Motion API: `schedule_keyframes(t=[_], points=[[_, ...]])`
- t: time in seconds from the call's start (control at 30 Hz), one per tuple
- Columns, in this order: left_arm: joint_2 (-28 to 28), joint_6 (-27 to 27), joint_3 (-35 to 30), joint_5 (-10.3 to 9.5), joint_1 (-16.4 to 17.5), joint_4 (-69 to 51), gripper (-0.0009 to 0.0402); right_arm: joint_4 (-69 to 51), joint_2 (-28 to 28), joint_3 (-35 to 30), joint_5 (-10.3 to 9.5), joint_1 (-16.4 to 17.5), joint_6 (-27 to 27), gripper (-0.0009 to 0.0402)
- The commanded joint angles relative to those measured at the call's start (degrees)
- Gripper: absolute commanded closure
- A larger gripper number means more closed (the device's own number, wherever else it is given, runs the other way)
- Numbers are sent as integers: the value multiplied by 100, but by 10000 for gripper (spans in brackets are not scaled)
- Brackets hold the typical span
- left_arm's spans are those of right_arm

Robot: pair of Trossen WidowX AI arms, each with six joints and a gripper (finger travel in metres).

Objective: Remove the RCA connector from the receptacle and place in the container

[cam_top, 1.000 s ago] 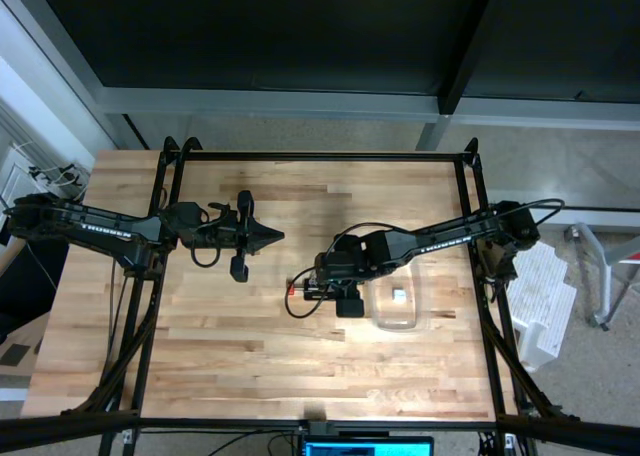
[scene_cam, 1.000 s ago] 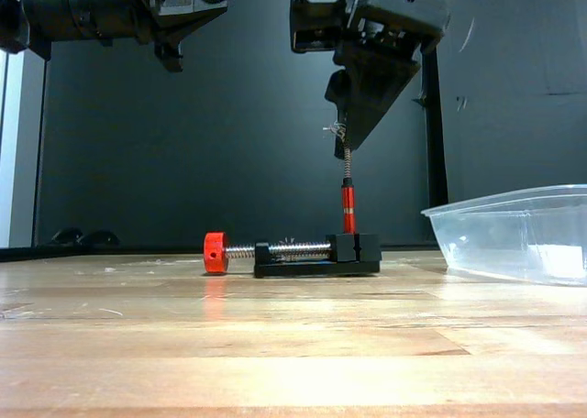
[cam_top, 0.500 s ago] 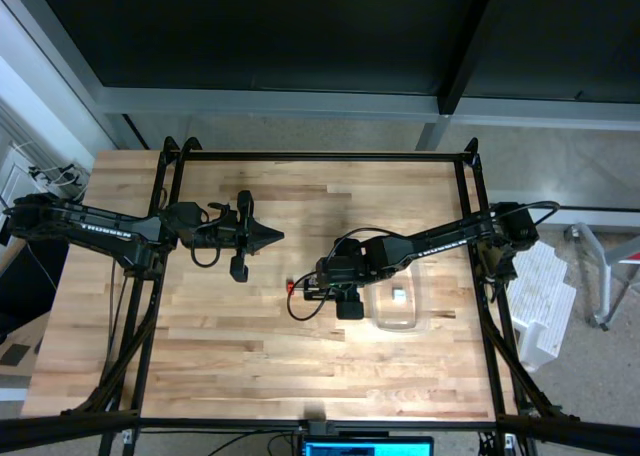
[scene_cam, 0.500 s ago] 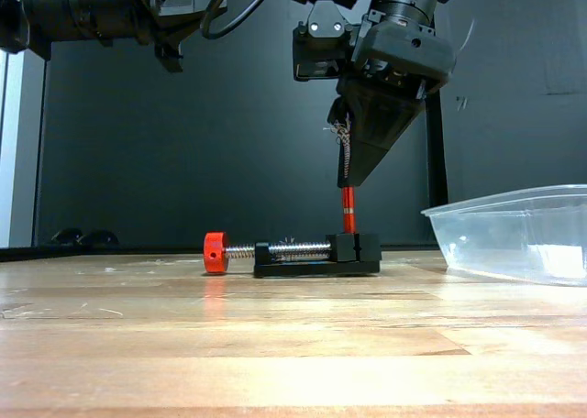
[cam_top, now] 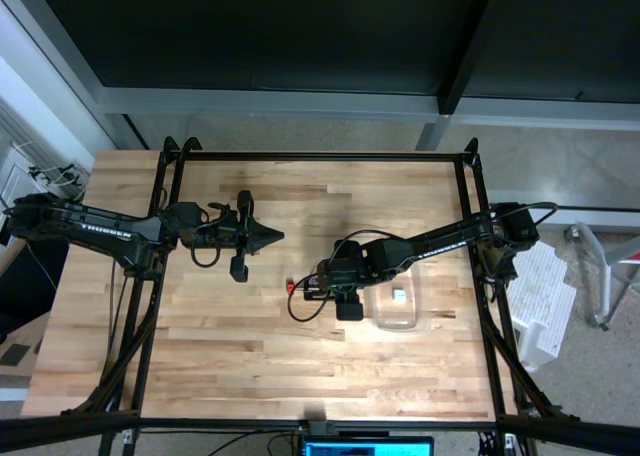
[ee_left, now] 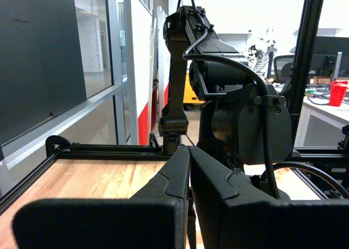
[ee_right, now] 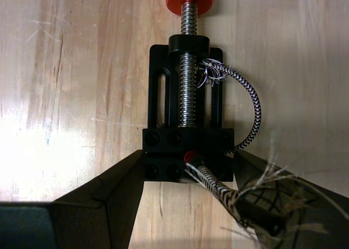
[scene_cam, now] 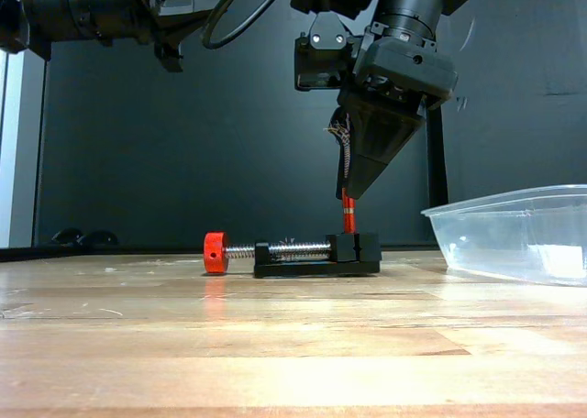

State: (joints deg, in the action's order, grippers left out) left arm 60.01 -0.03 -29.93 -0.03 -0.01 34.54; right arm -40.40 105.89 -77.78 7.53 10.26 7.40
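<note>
Jaws of the right gripper (scene_cam: 349, 191) stand wide astride the RCA connector (scene_cam: 348, 216) — upright in the receptacle (scene_cam: 316, 253), near the container (scene_cam: 514, 239) — so closing on its frayed braid (ee_right: 218, 191) may slip or drag the receptacle; left gripper (ee_left: 189, 156), jaws together, hangs well apart.

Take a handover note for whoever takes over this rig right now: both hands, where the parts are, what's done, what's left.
Left hand: shut, parked up high on the left side, away from the work.
Right hand: open, pointing down, straddling the plug.
The plug stands upright in the black block, not pulled out yet.
The tub sits right of the block, with a small white piece inside.
Done: right hand lined up over the plug.
Left: close on the plug, pull it up, drop it in the tub.
</note>
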Motion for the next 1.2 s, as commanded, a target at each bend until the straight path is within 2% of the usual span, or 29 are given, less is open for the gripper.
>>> schedule_keyframes(t=[0.03, 0.5, 0.97, 1.2], points=[[0, 2, -2, 0, 0, 0, 393, 59, -2, 9, 0, 0, -26, 189], [0, 2, -2, 0, 0, 2, 393, 79, -2, 37, 0, 2, -37, 289], [0, 2, -2, 0, 0, 2, 393, 85, -2, 39, -2, 0, -37, 362], [0, 2, -2, 0, 0, 0, 393, 83, -4, 39, -2, 0, -37, 385]])
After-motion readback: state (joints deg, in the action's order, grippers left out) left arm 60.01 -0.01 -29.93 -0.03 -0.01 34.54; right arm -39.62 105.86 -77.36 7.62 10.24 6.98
